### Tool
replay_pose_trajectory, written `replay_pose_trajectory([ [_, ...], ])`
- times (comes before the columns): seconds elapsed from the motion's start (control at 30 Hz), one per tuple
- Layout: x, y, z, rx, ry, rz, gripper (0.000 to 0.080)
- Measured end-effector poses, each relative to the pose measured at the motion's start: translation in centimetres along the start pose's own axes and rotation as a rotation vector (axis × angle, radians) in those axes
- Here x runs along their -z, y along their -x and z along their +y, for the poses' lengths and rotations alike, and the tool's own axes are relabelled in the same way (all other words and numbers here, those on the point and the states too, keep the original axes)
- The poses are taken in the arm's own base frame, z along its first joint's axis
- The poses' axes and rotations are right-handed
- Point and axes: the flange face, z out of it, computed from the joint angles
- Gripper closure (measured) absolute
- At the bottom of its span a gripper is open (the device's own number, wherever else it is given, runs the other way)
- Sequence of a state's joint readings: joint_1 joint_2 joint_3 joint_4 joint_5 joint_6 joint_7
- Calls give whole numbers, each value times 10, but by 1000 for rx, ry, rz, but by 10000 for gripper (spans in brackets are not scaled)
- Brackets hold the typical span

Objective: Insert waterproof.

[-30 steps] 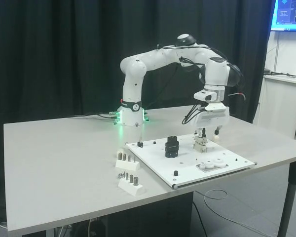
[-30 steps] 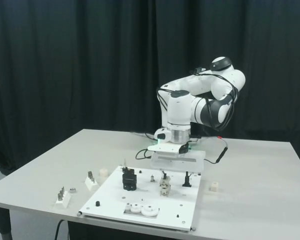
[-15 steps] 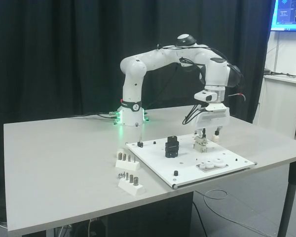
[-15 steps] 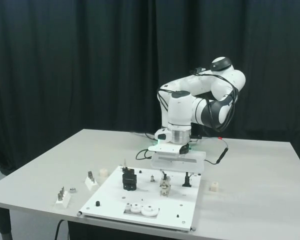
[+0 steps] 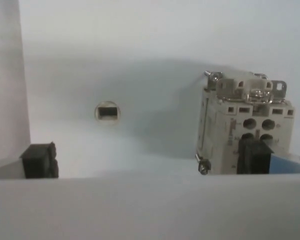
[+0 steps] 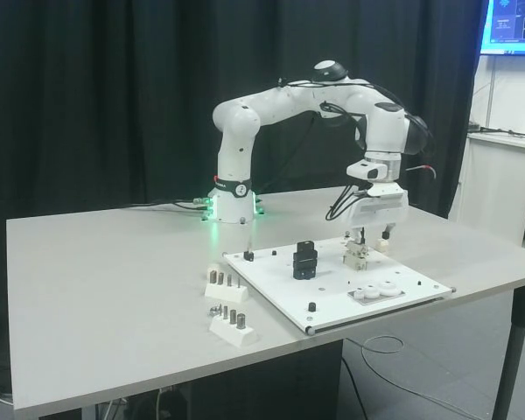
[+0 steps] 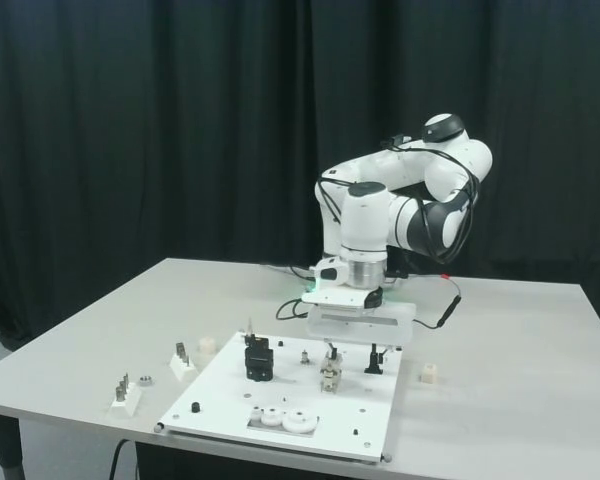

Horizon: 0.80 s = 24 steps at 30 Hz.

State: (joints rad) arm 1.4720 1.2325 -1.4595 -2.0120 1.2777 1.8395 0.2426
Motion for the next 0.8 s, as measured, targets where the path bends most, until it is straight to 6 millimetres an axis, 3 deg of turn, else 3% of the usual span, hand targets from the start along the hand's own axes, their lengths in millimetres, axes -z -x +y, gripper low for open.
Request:
replay_pose_trajectory([
  [0.8, -1, 1, 1, 3, 11, 7, 3],
])
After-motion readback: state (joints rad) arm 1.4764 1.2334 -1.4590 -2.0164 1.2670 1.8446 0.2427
